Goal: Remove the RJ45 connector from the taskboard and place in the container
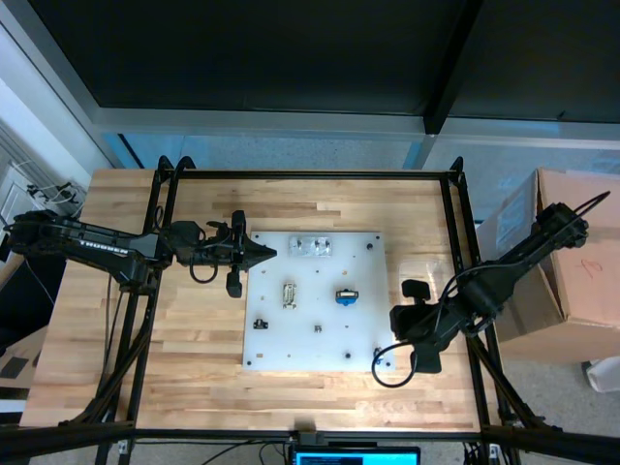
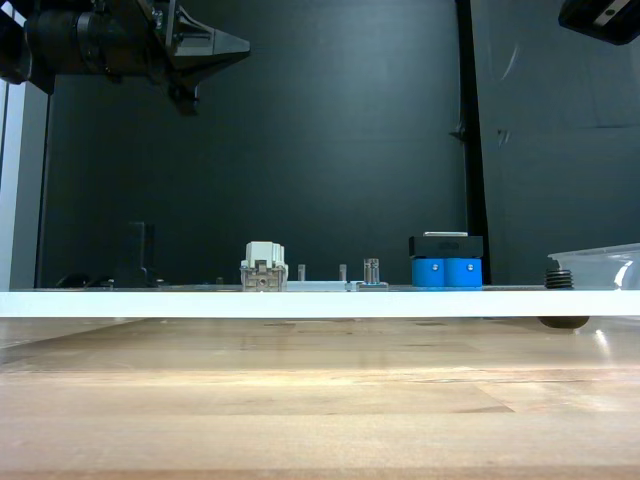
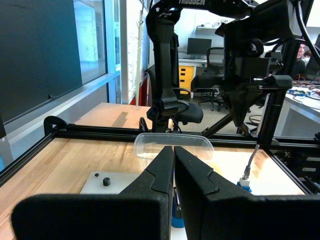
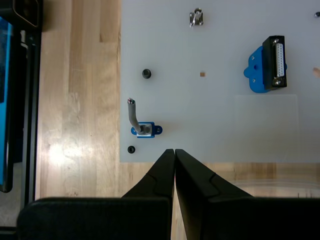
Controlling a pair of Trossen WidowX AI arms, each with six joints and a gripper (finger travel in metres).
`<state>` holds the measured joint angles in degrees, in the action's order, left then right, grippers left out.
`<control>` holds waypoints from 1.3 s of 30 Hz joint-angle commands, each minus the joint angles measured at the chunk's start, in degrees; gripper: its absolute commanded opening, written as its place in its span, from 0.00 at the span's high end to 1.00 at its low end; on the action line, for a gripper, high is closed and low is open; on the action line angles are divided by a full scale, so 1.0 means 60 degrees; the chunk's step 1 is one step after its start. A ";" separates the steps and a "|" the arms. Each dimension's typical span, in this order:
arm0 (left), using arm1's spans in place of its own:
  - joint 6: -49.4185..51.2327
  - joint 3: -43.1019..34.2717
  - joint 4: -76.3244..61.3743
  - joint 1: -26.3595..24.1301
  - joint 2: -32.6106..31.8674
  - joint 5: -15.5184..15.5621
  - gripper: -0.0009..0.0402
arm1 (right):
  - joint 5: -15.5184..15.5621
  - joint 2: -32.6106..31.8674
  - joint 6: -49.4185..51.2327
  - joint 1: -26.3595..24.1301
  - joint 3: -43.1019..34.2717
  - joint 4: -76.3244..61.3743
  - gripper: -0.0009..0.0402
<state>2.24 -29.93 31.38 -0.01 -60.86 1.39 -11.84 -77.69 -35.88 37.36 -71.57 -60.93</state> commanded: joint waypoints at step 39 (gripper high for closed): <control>0.0000 -0.0004 0.0004 0.0000 0.0000 -0.0004 0.98 | 0.0226 -0.2572 -0.0251 0.0197 0.0328 0.1330 0.44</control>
<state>2.26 -29.93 31.38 -0.01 -60.84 1.37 -10.48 -92.68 -37.34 38.50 -69.97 -53.82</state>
